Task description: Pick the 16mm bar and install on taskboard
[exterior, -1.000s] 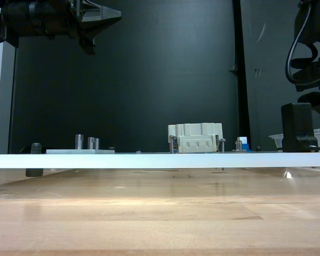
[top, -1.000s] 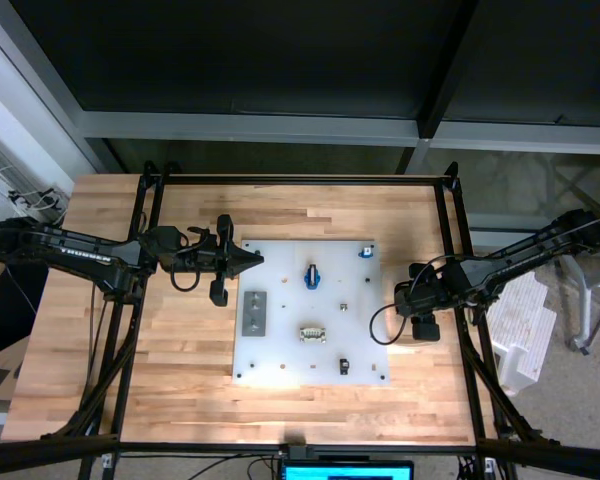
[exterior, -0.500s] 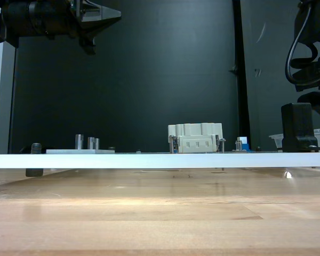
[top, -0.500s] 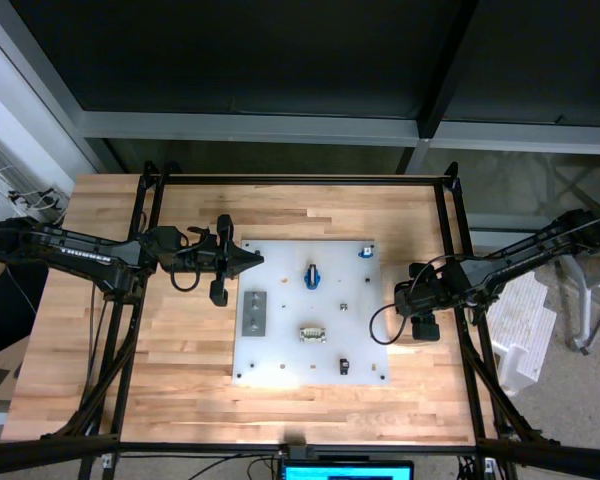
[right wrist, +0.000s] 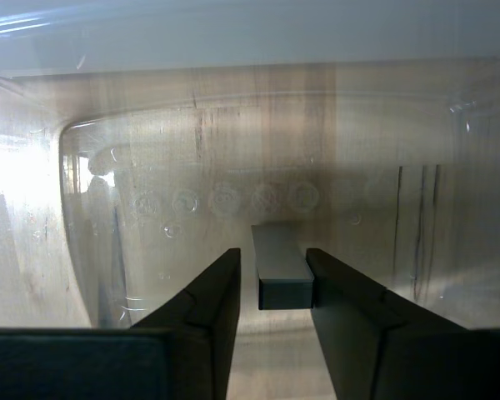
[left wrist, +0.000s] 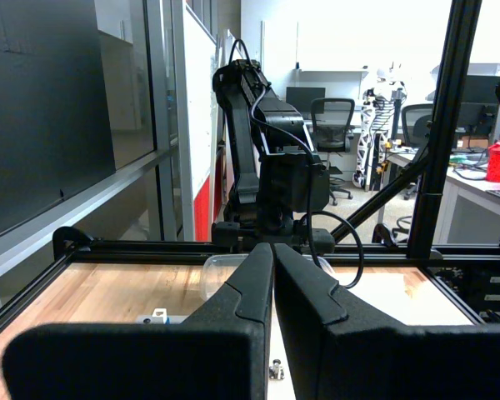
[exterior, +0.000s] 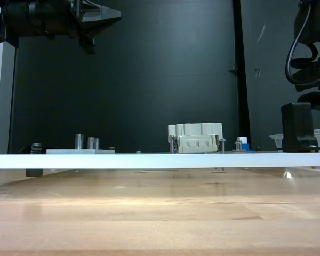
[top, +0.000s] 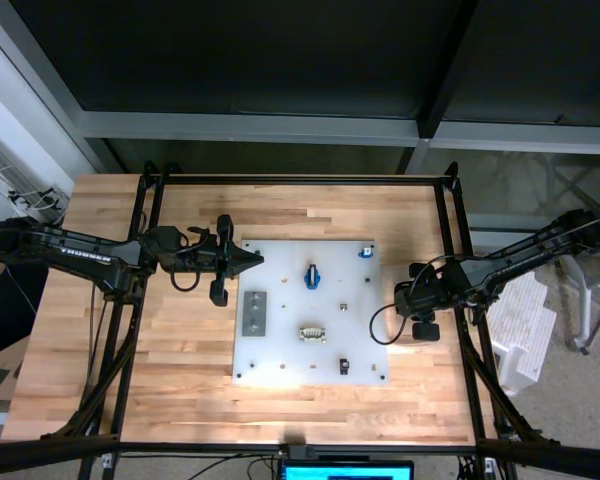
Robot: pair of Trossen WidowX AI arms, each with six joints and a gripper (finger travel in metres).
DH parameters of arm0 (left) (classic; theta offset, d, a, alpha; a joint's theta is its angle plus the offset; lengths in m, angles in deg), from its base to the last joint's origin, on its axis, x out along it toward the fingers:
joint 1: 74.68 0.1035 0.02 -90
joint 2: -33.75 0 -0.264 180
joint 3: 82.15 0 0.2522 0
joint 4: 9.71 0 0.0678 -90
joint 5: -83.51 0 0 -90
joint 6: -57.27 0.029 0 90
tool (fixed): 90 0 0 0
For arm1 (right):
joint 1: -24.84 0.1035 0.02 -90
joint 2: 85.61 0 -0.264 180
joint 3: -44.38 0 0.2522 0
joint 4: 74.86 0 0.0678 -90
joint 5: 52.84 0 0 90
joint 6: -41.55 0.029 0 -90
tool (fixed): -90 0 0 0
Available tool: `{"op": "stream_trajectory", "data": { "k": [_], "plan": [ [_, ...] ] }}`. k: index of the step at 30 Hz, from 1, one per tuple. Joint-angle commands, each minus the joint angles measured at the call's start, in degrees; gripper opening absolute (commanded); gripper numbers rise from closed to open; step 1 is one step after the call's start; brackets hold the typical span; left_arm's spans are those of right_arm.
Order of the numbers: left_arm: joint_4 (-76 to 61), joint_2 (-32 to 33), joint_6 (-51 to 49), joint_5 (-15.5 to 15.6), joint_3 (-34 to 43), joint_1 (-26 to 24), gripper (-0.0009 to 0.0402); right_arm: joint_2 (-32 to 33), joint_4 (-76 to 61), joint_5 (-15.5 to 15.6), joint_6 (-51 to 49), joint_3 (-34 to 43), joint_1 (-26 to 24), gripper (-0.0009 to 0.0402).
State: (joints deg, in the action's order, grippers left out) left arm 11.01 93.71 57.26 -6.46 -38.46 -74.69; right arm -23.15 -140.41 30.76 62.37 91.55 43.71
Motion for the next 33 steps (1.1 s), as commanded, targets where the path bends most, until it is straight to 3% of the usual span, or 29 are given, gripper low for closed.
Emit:
{"op": "stream_trajectory", "data": {
  "k": [1, 16, 33],
  "plan": [
    [0.02, 0.02, 0.00, 0.00, 0.02, 0.02, 0.0000, 0.00, 0.00, -0.04, -0.02, 0.04, 0.02, 0.0079],
    [0.02, 0.02, 0.00, 0.00, 0.02, 0.00, 0.0000, 0.00, -0.22, -0.02, -0.28, 1.01, 0.02, -0.0001],
    [0.02, 0.02, 0.00, 0.00, 0.02, 0.02, 0.0000, 0.00, -12.63, 0.04, -0.26, 13.70, 0.02, 0.0002]
  ]
}}
